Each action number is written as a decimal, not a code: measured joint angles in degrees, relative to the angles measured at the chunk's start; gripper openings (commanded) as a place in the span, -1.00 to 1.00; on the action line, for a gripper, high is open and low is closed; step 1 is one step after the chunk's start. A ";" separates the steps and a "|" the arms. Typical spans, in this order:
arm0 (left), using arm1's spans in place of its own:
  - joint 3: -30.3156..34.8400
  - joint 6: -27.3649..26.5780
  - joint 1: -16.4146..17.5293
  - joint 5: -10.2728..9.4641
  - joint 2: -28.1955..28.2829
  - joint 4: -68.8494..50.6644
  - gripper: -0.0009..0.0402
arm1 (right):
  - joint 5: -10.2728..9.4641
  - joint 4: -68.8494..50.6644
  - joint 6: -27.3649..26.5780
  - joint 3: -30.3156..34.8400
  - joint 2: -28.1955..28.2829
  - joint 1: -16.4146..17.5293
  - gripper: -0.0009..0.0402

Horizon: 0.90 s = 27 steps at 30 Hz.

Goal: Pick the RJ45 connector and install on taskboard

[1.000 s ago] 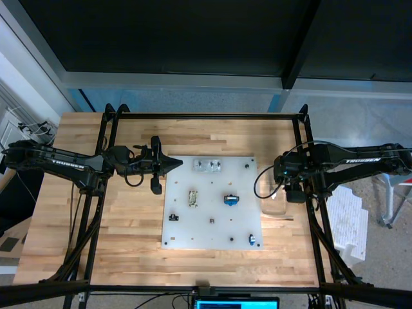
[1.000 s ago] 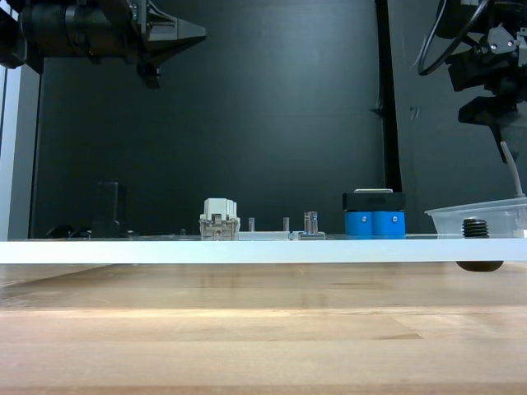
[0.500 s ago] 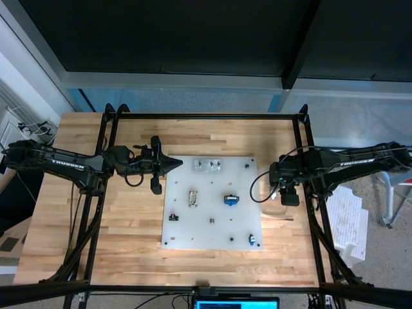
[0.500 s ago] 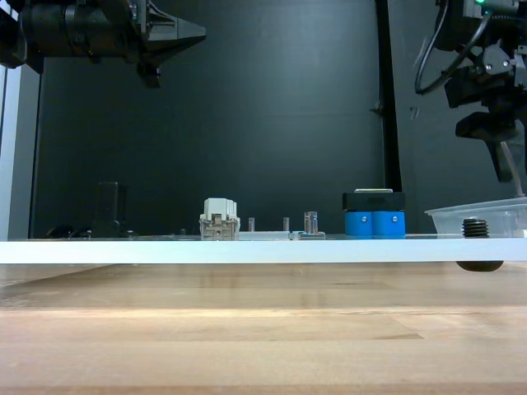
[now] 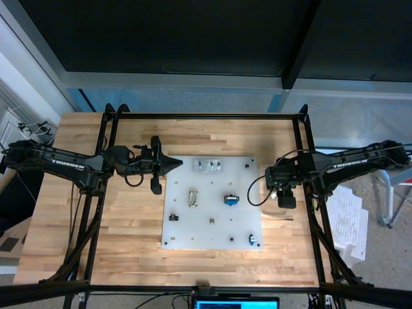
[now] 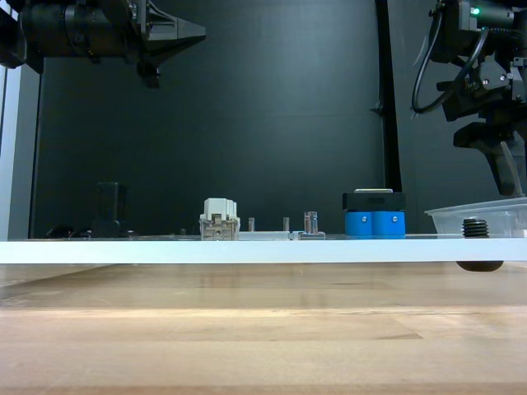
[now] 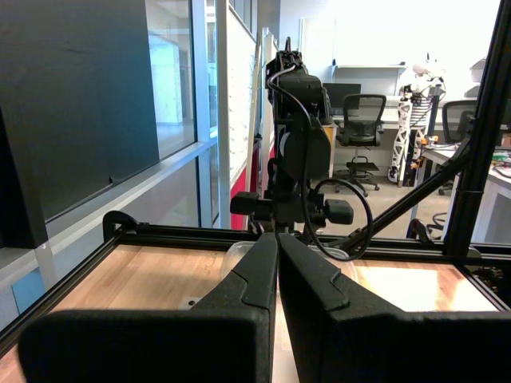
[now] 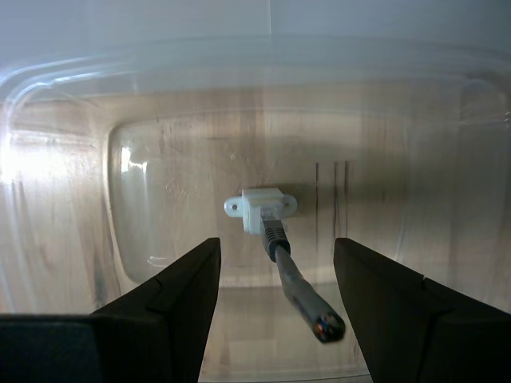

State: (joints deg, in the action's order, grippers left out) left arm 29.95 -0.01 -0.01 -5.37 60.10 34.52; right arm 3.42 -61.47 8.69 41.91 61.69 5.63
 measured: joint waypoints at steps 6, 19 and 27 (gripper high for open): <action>0.00 0.00 0.00 0.00 0.00 0.00 -0.96 | 0.00 0.09 -0.02 -0.07 1.29 0.02 0.00; -0.02 0.00 0.00 0.00 0.00 0.00 -0.96 | 0.02 0.28 0.26 -0.07 1.42 0.02 0.00; -0.02 0.00 0.00 0.00 0.00 -0.02 -0.96 | 0.02 0.76 0.92 -0.20 1.42 0.02 0.00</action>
State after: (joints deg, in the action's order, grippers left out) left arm 29.93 -0.01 -0.01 -5.37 60.10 34.50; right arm 3.44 -60.71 9.61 41.71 63.11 5.65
